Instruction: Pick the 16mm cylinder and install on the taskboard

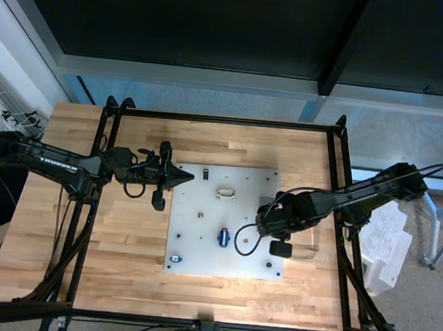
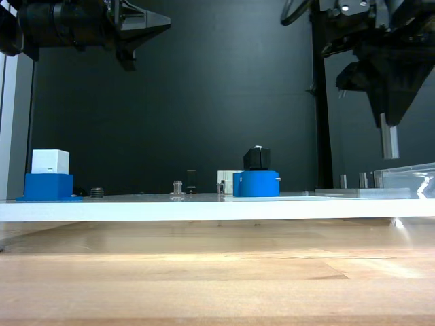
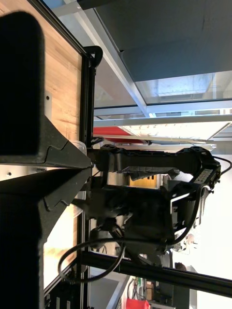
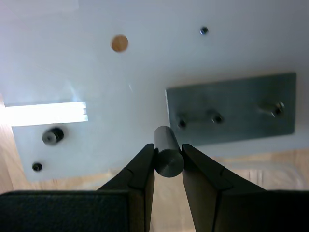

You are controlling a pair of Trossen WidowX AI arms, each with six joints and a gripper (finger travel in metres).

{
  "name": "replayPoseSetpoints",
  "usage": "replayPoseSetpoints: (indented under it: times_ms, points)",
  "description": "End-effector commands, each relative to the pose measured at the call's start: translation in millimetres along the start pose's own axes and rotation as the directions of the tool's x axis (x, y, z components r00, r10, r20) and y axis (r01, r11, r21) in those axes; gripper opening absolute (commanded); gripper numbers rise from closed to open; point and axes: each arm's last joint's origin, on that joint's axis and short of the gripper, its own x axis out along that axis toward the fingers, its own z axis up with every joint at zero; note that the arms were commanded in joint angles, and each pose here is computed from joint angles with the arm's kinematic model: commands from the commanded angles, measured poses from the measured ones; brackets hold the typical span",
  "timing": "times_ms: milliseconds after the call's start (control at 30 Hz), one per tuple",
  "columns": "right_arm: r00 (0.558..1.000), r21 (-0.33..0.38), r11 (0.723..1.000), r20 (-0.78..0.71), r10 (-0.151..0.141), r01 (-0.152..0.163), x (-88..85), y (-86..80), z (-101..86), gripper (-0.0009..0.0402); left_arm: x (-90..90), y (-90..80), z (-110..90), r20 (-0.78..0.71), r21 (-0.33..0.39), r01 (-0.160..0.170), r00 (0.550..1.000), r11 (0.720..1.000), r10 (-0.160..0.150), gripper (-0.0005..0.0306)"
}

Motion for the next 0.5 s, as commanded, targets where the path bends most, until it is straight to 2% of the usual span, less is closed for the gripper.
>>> replayPoseSetpoints:
  times_ms: [33,500]
  points:
    - [1.0,0.002,1.0,0.009,0.004,-0.004,4.7,4.5,8.7,0.0011,0.1,0.1,0.0,0.0,0.0,0.0,1.0,1.0,0.0,0.0]
    - [1.0,0.006,1.0,0.019,0.01,-0.01,27.5,18.5,34.7,0.0011,0.1,0.0,-0.1,0.0,0.0,0.0,1.0,1.0,0.0,0.0]
